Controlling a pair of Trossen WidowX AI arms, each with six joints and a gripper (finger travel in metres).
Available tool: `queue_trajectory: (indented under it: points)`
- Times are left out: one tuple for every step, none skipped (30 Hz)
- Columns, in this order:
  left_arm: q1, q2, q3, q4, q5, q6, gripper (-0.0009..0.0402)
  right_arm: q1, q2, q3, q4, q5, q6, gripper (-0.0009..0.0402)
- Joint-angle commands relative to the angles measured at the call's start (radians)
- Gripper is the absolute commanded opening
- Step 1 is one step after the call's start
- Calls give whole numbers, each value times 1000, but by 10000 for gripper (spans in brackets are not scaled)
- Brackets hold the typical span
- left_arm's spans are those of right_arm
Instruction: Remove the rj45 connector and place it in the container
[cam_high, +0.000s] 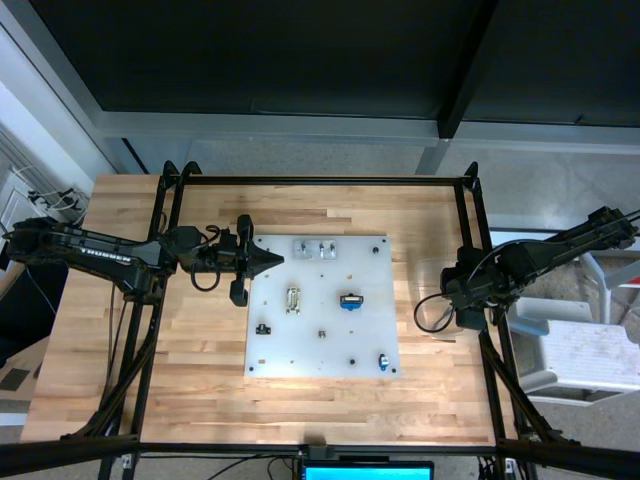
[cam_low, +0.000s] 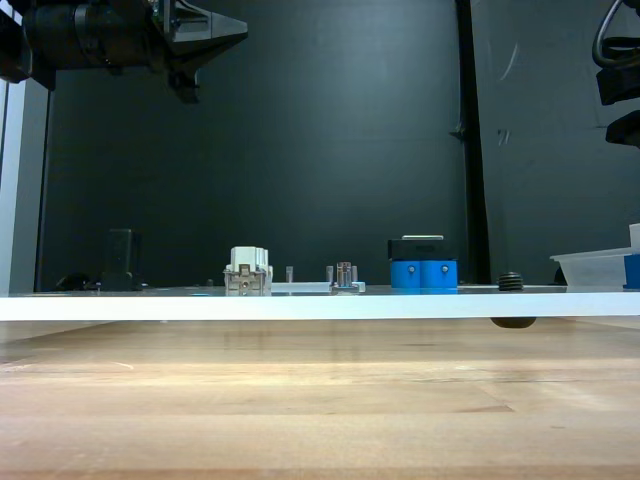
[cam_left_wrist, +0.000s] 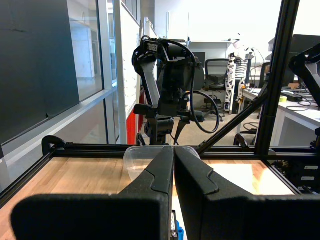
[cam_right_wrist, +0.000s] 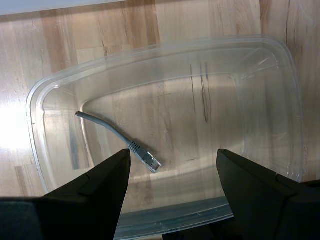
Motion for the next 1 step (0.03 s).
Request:
queue_trajectory:
  points:
    - [0,0,0,0,0,0,1,0,0,0,0,0,0,240]
